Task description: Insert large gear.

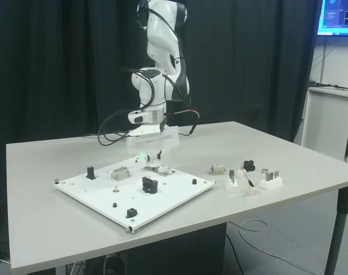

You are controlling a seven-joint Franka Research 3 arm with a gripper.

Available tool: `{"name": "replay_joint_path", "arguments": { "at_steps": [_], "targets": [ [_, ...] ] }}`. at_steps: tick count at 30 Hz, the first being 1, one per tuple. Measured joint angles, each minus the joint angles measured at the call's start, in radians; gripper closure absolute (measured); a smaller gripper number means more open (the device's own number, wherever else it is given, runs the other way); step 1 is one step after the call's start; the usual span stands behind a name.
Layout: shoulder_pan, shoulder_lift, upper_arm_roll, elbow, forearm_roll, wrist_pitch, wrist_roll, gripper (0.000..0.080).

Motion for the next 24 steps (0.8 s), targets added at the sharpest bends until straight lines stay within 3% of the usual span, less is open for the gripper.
{"name": "replay_joint_path", "arguments": {
  "at_steps": [10, 24],
  "targets": [
    [0.001, 0.000, 0.001, -0.001, 0.000, 0.000, 0.126, 0.0473],
    [0.001, 0.001, 0.001, -0.001, 0.000, 0.002, 0.166, 0.0473]
  ]
}}
